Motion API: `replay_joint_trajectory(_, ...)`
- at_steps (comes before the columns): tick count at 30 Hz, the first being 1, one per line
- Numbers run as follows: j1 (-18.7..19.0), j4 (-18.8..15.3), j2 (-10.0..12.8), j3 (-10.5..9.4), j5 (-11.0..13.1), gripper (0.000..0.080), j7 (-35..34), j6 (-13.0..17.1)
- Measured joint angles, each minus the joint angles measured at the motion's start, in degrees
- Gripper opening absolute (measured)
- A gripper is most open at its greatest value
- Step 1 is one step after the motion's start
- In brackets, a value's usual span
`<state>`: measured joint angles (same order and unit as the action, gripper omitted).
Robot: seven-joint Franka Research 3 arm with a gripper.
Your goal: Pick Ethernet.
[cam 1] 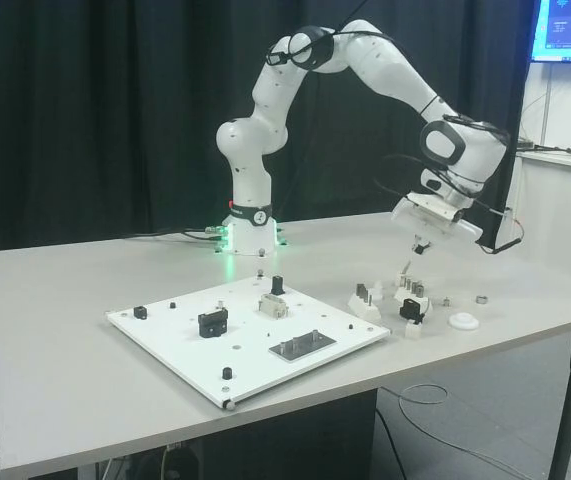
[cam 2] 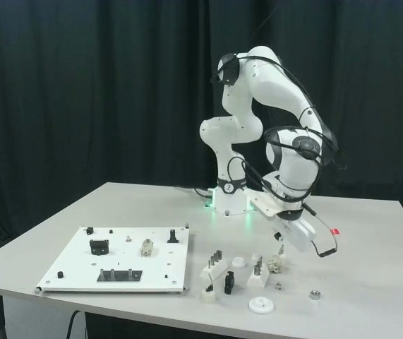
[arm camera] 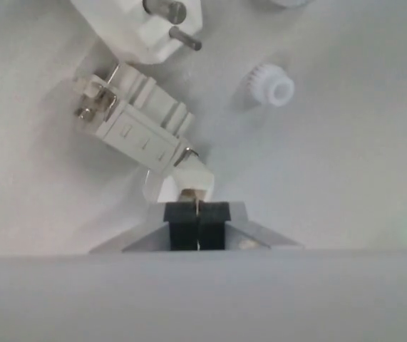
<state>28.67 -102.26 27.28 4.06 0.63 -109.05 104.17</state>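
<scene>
Wrist view: the gripper (arm camera: 197,214) shows its 2 black fingertips pressed together with nothing between them, hanging above the grey table (arm camera: 346,178). Just past the tips lies the Ethernet connector (arm camera: 135,121), a small grey-white moulded block with ribbed sides and thin metal clips at both ends, sitting diagonally. A white plug with 2 metal pins (arm camera: 146,25) sits close beside it, and a small white gear (arm camera: 271,85) lies apart. The connector looks light, rigid and smooth; its clips seem the fragile part, so the flat ribbed flanks of the body are probably the safest place to pinch, away from the plug.

First room view: the gripper (cam 1: 420,250) hovers above a cluster of small parts at centre right of the frame, where the connector (cam 1: 410,290) is hard to make out. A white board (cam 1: 165,335) lies at lower left.

Second room view: the gripper (cam 2: 280,248) hangs just above the connector (cam 2: 277,263), right of the board (cam 2: 74,258).
</scene>
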Motion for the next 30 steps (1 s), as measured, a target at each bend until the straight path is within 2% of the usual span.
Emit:
replay_joint_trajectory(8, -0.5, 2.4, 0.0, 0.0, 0.0, 0.0001, 0.2, -2.6)
replay_joint_trajectory(30, -0.6, 3.2, 0.0, 0.0, 0.0, 0.0001, 0.2, -3.2)
